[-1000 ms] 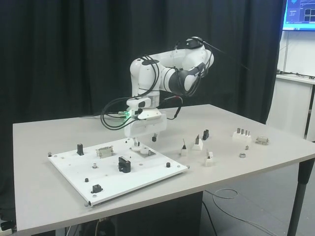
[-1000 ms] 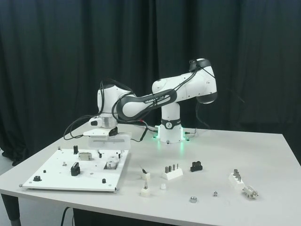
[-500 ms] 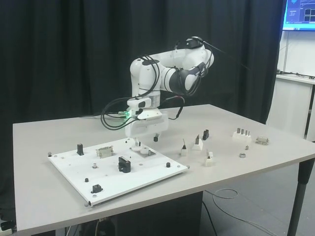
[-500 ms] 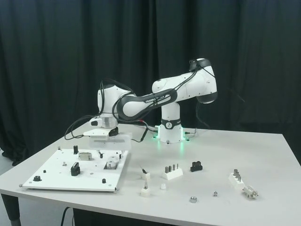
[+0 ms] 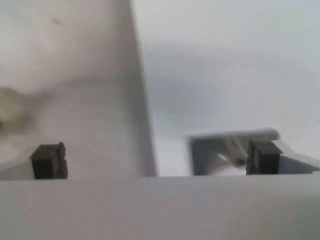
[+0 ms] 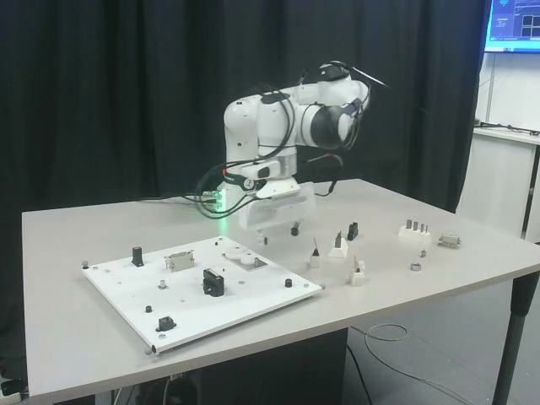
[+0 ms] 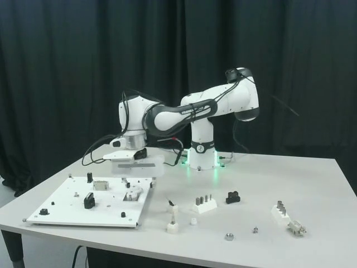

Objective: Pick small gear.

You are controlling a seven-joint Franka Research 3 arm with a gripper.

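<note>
At the left end of the grey table [image 6: 76, 337] you are looking at the white board [image 6: 126, 297], which is lying flat near the front edge. A black post [image 6: 137, 255] is standing by the board's far left corner, a black block [image 6: 213, 282] is sitting near its middle, and a smaller black piece [image 6: 164, 322] is sitting by its front corner.

Toward the board's far right corner, round white pieces are sitting together beside a shallow cut-out. The small gear [image 6: 234, 251] seems to be one of them, though I cannot tell them apart. It is resting on the board with nothing touching it.

Just right of that, the gripper [image 6: 279, 234] is hanging in the air above the board's far right edge. Its fingers are spread wide with nothing between them. In the wrist view the two black fingertips [image 5: 48, 161] are sitting far apart, one over the table and one over the white board.

A green light [image 6: 221, 198] is glowing at the arm's base.

Further right, small white stands [image 6: 338, 247] are standing on the table beside a black clip [image 6: 352, 229]. A white holder with pins [image 6: 414, 232] is sitting toward the right edge.
</note>
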